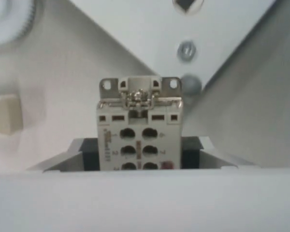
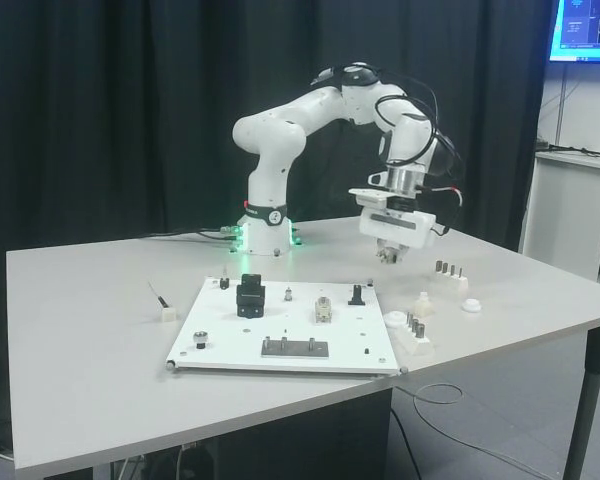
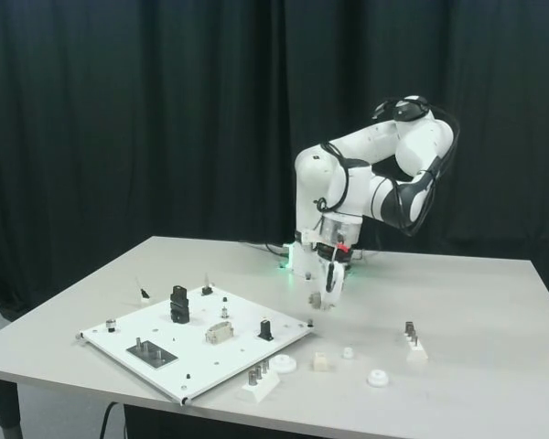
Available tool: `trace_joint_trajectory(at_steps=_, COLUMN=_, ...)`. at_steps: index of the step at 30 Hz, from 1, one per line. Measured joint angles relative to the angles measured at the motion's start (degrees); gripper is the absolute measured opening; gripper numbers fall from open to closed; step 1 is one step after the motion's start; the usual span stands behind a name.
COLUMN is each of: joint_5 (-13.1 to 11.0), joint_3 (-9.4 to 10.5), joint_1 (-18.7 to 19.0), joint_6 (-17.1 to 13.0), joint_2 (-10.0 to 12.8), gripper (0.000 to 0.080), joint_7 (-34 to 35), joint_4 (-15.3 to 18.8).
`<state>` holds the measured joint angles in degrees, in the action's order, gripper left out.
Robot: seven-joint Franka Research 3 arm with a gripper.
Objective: Insert waterproof.
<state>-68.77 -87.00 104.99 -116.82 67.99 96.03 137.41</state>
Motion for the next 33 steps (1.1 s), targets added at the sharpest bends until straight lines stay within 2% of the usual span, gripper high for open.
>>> trace_joint_trajectory(at_steps=12, joint_5=3.12, joint_3=-1.1, joint_1=-3.06, joint_6=0.59, joint_2=0.0, gripper=0.0316, joint_7=-15.03, joint_4=0.88)
trace_joint_trajectory(at_steps=19, joint_5=3.23, joint_3=-1.69, joint_1=-4.6, joint_6=0.62, joint_2=0.0, gripper=0.0316, joint_7=-22.25, joint_4=1.58)
trace_joint_trajectory(at_steps=26, joint_5=3.23, joint_3=-3.18, joint_1=-6.1, joint_6=1.87, joint_2=0.0, gripper=0.0316, joint_7=-29.62, joint_4=1.88)
trace_joint_trajectory(at_steps=33, joint_5=3.25, joint_3=-4.48, joint_1=-8.16, joint_6=2.55, joint_2=-0.01, gripper=0.0316, joint_7=-40.66, joint_4=2.14)
